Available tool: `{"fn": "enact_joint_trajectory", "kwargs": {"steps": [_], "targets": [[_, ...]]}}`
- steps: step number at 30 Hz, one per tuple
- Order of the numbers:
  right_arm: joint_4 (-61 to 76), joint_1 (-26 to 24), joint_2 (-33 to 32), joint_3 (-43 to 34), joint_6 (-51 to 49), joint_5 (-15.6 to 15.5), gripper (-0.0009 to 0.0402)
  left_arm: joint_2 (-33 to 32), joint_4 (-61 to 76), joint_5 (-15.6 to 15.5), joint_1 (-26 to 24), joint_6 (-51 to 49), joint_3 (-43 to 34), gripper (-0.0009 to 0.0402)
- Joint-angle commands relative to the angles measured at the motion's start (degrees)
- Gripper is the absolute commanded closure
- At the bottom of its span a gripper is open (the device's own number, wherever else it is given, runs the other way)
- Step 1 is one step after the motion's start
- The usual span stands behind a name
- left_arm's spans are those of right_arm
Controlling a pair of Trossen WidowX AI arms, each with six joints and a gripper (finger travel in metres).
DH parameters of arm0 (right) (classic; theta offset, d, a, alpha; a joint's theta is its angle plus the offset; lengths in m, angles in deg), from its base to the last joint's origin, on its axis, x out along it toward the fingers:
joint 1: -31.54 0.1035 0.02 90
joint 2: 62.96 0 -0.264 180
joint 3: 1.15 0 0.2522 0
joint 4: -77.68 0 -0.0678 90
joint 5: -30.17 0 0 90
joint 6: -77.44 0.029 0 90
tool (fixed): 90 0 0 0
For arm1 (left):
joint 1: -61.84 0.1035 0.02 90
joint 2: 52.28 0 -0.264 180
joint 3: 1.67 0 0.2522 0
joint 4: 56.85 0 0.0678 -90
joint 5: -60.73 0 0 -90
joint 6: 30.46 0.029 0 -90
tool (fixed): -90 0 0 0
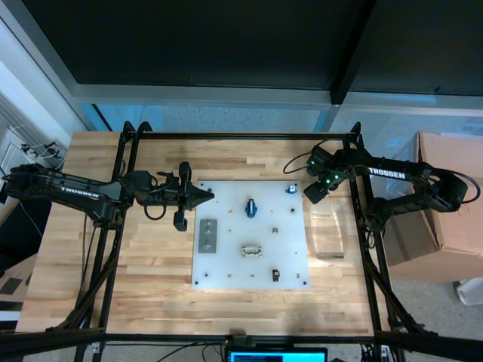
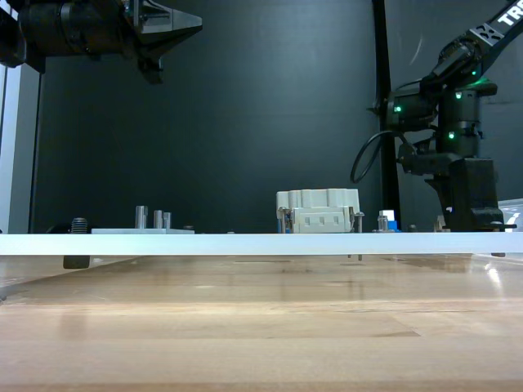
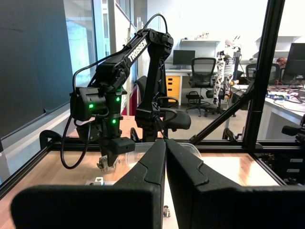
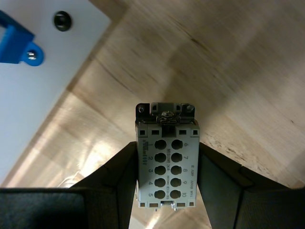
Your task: Remove the HAN10E connector from the taskboard and place in the container
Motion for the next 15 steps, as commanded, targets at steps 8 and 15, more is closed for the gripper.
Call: {"fn": "enact_joint_trajectory", "kwargs": {"steps": [8, 15], "targets": [[-0.44, -0.59, -0.07, 1.25, -0.2, 0.02, 0.0297, -0.02, 0.0, 0.02, 0.02, 0.0, 0.0, 0.0393], [-0.42, -0.59, -0.04, 1.53, -0.24, 0.02, 0.0201, 0.0, 0.0, 0.02, 0.0, 0.0, 0.0, 0.0393]]}}
